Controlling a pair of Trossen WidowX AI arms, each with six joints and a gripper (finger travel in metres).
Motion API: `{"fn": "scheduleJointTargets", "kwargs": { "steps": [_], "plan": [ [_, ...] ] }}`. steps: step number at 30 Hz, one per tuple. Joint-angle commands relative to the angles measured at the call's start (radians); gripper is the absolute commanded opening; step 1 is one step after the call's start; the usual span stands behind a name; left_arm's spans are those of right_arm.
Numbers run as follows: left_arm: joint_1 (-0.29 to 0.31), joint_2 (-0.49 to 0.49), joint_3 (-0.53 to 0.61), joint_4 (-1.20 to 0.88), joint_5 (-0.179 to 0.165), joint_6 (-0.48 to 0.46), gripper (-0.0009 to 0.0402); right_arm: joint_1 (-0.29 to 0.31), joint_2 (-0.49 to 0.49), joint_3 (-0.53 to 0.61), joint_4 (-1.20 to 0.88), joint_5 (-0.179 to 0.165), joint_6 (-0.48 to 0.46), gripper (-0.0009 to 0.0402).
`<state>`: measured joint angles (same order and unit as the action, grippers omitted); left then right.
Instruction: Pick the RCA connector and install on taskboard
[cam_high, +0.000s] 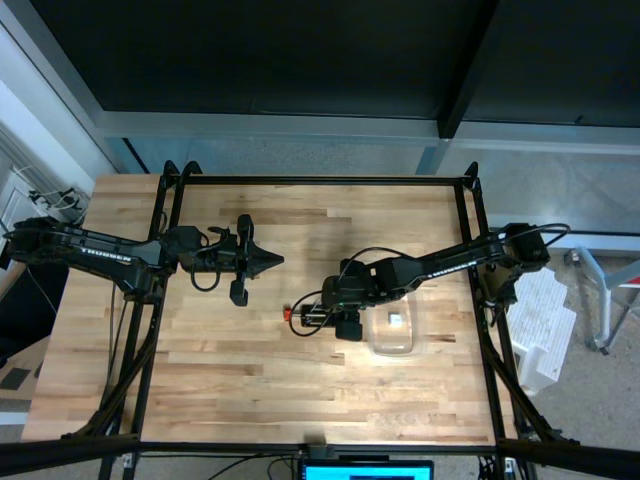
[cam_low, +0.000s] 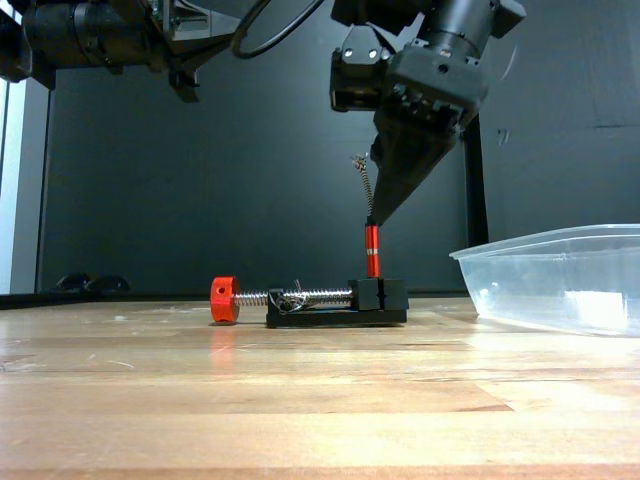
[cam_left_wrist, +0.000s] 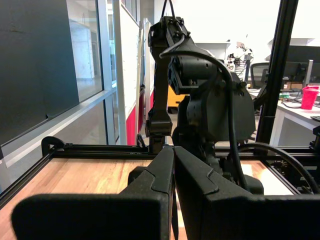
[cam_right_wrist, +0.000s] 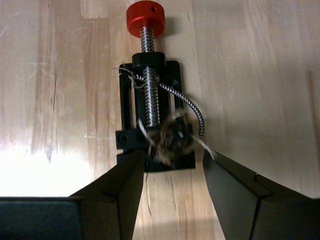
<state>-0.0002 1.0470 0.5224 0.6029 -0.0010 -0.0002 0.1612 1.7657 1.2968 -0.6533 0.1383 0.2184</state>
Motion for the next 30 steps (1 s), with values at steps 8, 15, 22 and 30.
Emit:
{"fn": "scheduleJointTargets", "kwargs": {
  "steps": [8,15,22,30],
  "plan": [
    [0.0,0.0,0.0,0.0,0.001,0.0,0.0,0.0,-0.078,0.003,-0.056,-0.008,-0.001,0.018],
    [0.0,0.0,0.0,0.0,0.0,0.0,0.0,0.0,-0.097,0.003,-0.075,-0.01,-0.02,0.0181],
    [0.0,0.0,0.0,0.0,0.0,0.0,0.0,0.0,-0.191,-0.04,-0.002,-0.035,-0.067,0.018],
    [0.0,0.0,0.0,0.0,0.0,0.0,0.0,-0.04,-0.38,-0.176,0.136,-0.037,-0.103,0.0133]
  ]
}}
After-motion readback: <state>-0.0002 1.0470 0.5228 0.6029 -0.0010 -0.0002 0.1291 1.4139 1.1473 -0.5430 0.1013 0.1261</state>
